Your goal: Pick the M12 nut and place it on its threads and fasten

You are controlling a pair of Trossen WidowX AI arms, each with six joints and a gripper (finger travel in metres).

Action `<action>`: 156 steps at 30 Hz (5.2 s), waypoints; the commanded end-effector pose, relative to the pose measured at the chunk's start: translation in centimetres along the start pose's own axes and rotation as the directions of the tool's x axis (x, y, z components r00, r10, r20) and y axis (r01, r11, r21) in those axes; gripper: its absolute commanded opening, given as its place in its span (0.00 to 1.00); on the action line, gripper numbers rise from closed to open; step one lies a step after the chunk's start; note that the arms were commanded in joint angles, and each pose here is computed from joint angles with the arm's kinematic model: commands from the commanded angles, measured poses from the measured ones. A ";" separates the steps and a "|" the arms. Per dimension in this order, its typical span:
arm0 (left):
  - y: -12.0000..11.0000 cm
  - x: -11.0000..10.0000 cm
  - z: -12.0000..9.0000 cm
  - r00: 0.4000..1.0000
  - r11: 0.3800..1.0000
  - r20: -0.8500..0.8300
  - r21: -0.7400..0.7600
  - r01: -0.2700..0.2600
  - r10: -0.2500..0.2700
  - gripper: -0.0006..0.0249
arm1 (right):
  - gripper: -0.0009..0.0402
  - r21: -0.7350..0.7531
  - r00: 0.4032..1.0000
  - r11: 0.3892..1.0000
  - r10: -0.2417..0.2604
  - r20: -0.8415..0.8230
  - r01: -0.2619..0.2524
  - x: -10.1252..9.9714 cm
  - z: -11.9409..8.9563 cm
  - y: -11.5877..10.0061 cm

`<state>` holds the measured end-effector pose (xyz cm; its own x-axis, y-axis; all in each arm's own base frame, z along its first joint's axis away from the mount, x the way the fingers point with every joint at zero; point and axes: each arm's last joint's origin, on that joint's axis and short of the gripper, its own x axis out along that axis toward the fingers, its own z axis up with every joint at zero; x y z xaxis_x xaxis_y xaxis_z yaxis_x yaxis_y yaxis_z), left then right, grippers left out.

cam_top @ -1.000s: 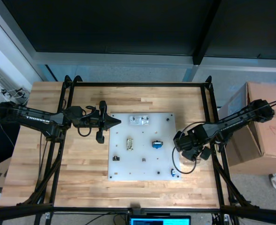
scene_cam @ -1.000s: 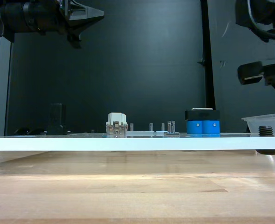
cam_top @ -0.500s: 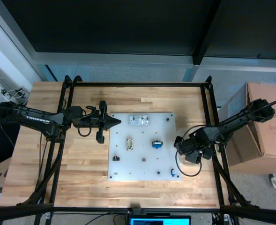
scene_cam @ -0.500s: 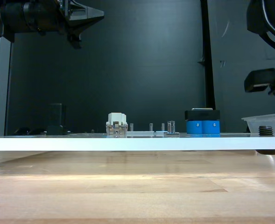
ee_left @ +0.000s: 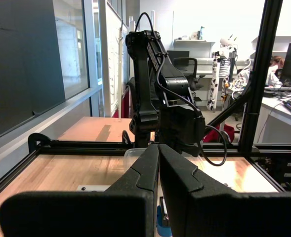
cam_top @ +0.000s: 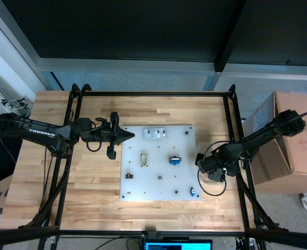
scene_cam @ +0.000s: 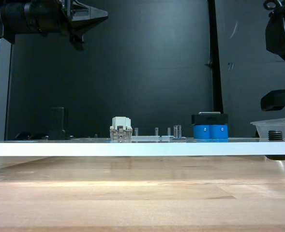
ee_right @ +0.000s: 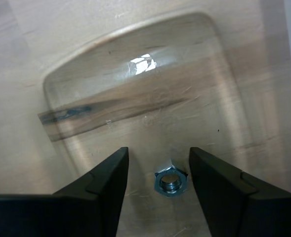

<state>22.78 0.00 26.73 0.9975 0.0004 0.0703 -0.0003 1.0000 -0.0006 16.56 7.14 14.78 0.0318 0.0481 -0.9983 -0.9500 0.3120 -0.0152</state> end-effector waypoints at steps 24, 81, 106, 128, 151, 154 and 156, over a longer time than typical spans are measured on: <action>0.0 0.0 0.0 1.000 1.000 0.000 0.000 0.000 0.000 0.02 | 0.02 0.002 1.000 1.000 -0.013 0.004 0.013 0.0 0.1 -0.1; 0.0 0.0 0.0 1.000 1.000 0.000 0.000 0.000 0.000 0.02 | 0.49 -0.560 0.999 0.829 -0.012 -0.042 -0.014 -0.9 -1.4 -0.1; 0.0 0.0 0.0 1.000 1.000 0.000 0.000 0.000 0.000 0.02 | 0.49 -0.558 1.000 0.830 -0.020 -0.007 0.013 0.0 -1.5 -0.1; 0.0 0.0 0.0 1.000 1.000 0.000 0.000 0.000 0.000 0.02 | 0.14 -0.547 1.000 0.837 -0.023 -0.004 0.017 -0.8 -1.4 -0.2; 0.0 0.0 0.0 1.000 1.000 0.000 0.000 0.000 0.000 0.02 | 0.17 -0.470 1.000 0.883 0.009 0.012 -0.003 -8.2 4.3 -5.6; 0.0 0.0 0.0 1.000 1.000 0.000 0.000 0.000 0.000 0.02 | 0.17 -0.478 1.000 0.878 0.006 0.015 0.002 -8.3 5.9 -7.1; 0.0 0.0 0.0 1.000 1.000 0.000 0.000 0.000 0.000 0.02 | 0.17 -0.492 1.000 0.871 0.004 0.015 0.004 -8.2 7.2 -7.9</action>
<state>22.78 0.00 26.73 0.9976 0.0004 0.0699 -0.0003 1.0000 -0.0006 25.33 10.53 23.55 0.0320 0.0648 -0.9974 -0.9819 -0.1843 -0.0434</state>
